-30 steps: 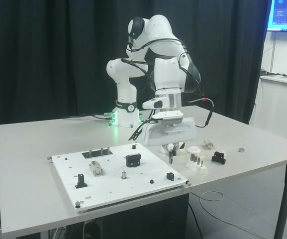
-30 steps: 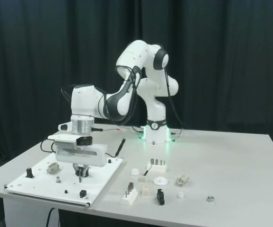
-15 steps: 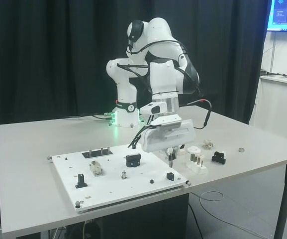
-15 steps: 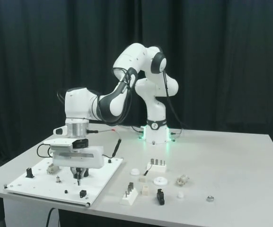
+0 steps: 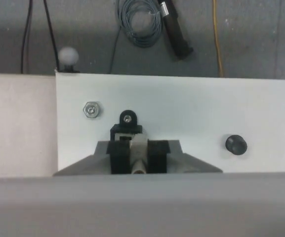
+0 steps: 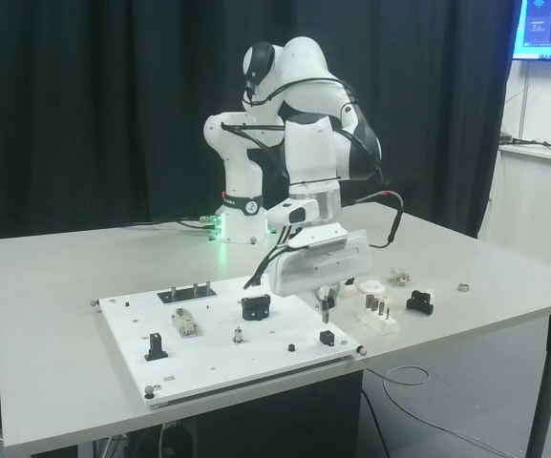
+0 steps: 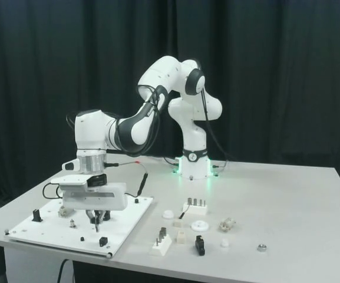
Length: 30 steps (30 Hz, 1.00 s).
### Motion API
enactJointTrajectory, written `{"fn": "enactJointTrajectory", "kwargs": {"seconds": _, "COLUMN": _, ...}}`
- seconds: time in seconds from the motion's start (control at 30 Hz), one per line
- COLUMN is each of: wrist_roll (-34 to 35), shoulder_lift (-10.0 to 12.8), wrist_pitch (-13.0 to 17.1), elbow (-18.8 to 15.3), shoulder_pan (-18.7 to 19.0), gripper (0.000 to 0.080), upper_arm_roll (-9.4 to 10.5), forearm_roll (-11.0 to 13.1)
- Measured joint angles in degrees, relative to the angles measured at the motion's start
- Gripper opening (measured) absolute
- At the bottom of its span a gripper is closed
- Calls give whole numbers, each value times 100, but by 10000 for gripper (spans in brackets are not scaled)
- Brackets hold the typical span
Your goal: Insert Ethernet.
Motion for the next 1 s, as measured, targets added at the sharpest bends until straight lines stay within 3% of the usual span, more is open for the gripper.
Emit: {"fn": "enactJointTrajectory", "kwargs": {"seconds": 1.0, "wrist_roll": -93, "shoulder_lift": 113, "wrist_pitch": -20, "elbow": 38, "shoulder_pan": 14, "gripper": 70, "upper_arm_roll": 49, "forearm_roll": -3}}
